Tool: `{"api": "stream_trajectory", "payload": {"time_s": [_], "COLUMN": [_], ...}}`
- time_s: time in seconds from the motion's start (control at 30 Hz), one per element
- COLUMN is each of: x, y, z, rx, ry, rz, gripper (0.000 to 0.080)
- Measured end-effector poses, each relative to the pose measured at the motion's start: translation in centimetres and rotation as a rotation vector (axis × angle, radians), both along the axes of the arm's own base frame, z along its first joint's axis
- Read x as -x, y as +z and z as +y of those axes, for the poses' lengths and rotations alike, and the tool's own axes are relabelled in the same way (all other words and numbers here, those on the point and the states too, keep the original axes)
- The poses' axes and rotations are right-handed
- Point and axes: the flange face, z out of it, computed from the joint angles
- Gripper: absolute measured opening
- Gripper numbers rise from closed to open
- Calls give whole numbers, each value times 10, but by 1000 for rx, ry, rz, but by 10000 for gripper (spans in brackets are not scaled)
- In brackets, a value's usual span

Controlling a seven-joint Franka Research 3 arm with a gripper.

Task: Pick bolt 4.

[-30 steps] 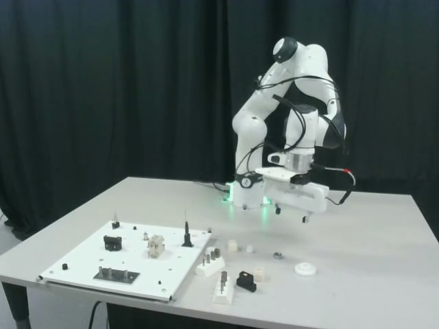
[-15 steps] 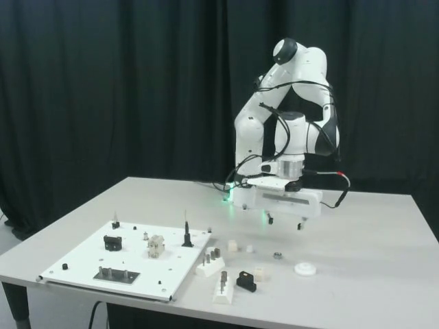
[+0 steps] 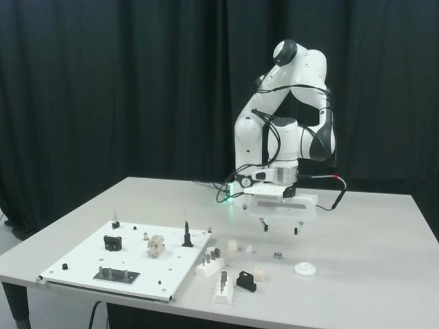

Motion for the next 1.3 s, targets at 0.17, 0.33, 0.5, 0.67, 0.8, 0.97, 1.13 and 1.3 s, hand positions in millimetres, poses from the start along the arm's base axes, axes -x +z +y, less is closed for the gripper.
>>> {"api": "stream_trajectory", "payload": {"time_s": [0.17, 0.33, 0.5, 0.67, 0.8, 0.97, 1.13, 1.3], "x": [-1, -1, 0, 1, 1, -3, -7, -12], "y": [-6, -15, -25, -35, -45, -56, -67, -72], "z": [-2, -5, -3, 1, 4, 8, 8, 3], "rx": [-7, -32, -21, 0, 13, 21, 19, 21], "ry": [-19, -140, -218, -237, -251, -259, -274, -269], "rz": [3, 4, 9, 4, 8, 9, 13, 40], "gripper": [800, 800, 800, 800, 800, 800, 800, 800]}}
